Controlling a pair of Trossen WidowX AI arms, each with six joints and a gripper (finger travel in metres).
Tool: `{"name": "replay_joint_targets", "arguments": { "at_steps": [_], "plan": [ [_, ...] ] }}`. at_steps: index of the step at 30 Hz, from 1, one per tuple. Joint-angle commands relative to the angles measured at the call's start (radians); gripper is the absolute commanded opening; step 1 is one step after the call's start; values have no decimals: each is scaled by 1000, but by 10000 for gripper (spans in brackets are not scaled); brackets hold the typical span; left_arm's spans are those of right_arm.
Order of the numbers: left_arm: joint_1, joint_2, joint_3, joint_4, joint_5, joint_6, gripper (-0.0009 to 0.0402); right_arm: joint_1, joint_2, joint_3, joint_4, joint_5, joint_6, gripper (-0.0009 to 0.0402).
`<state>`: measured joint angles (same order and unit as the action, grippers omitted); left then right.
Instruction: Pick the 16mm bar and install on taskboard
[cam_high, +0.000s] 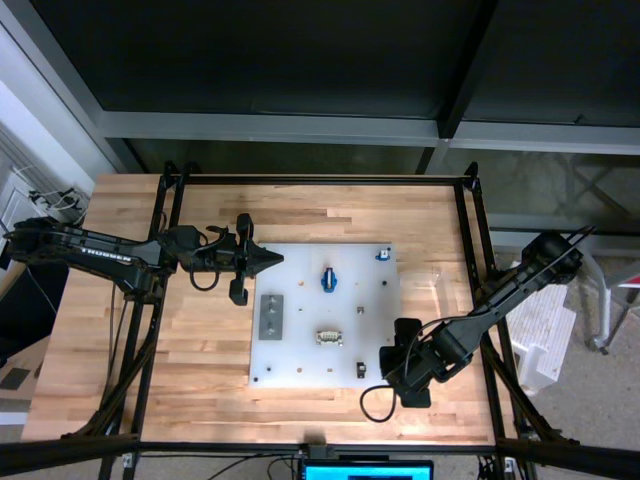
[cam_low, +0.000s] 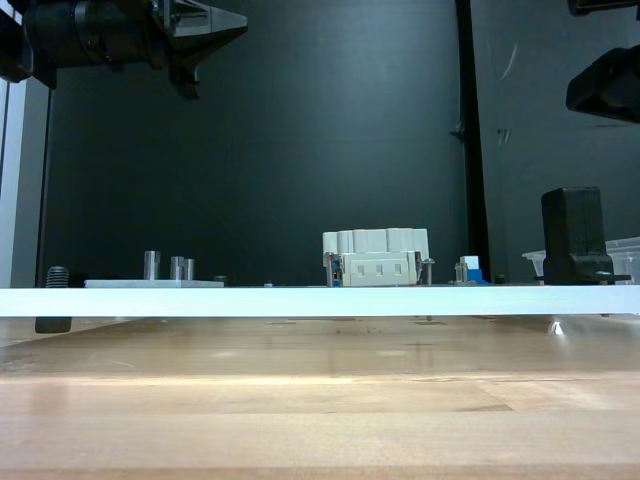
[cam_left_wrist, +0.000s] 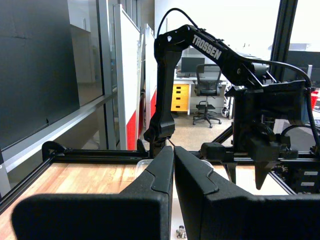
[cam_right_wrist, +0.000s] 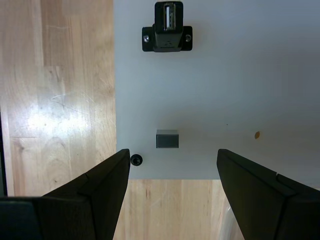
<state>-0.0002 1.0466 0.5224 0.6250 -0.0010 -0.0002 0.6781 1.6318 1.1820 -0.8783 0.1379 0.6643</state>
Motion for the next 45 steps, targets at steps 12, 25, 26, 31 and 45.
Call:
{"name": "replay_joint_targets", "arguments": {
  "at_steps": [12,25,26,31,45],
  "plan": [
    [0,0,0,1,0,0,0,-61,-110,-1,1,38,-74,243],
    [0,0,0,0,0,0,0,-257,-383,-116,202,155,-364,174],
    [0,0,0,0,0,0,0,-276,-405,-131,231,155,-389,163],
    [0,0,0,0,0,0,0,-360,-488,-192,362,148,-500,104],
    [0,0,0,0,0,0,0,-573,-649,-402,821,43,-656,5]
  ]
}}
